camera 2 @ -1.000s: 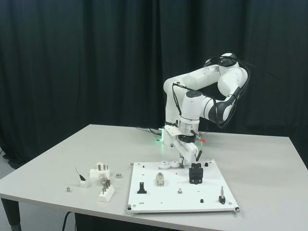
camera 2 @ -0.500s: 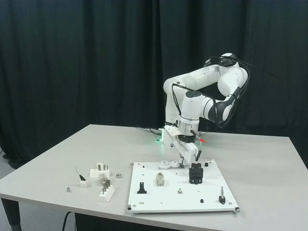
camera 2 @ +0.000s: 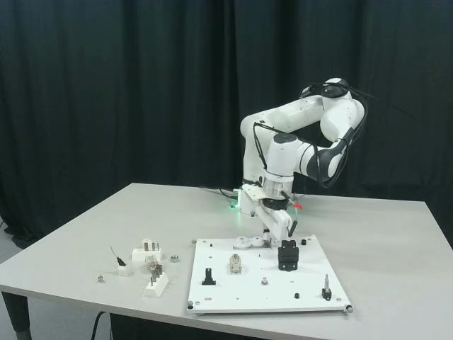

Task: Insert small gear.

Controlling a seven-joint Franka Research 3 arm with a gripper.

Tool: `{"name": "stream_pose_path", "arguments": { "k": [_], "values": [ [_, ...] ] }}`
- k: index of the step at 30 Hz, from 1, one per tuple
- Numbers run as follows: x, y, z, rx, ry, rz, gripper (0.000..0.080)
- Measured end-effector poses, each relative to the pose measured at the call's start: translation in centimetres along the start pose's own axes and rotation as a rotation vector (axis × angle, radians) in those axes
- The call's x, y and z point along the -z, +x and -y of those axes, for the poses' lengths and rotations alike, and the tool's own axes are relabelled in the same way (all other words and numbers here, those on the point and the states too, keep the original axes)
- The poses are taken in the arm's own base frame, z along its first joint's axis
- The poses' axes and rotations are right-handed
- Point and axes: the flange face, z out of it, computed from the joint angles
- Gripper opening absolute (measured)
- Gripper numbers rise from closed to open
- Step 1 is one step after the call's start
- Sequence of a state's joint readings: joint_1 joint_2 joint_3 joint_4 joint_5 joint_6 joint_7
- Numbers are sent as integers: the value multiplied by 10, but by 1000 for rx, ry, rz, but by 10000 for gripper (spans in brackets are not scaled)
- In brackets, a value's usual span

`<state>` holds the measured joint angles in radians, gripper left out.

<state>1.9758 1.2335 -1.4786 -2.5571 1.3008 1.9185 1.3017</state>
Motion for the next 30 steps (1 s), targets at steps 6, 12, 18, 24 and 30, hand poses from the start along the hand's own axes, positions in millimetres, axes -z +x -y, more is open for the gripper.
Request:
{"name": "stream_pose_path", "arguments": {
  "k": [6,12,18,24,30],
  "values": [
    [9,0,1,4,7,1,648],
    [23,-1,4,1,20,26,767],
    [33,-6,6,59,39,42,795],
    [36,-10,7,157,52,57,799],
    [36,-10,9,203,66,80,799]
  ]
}}
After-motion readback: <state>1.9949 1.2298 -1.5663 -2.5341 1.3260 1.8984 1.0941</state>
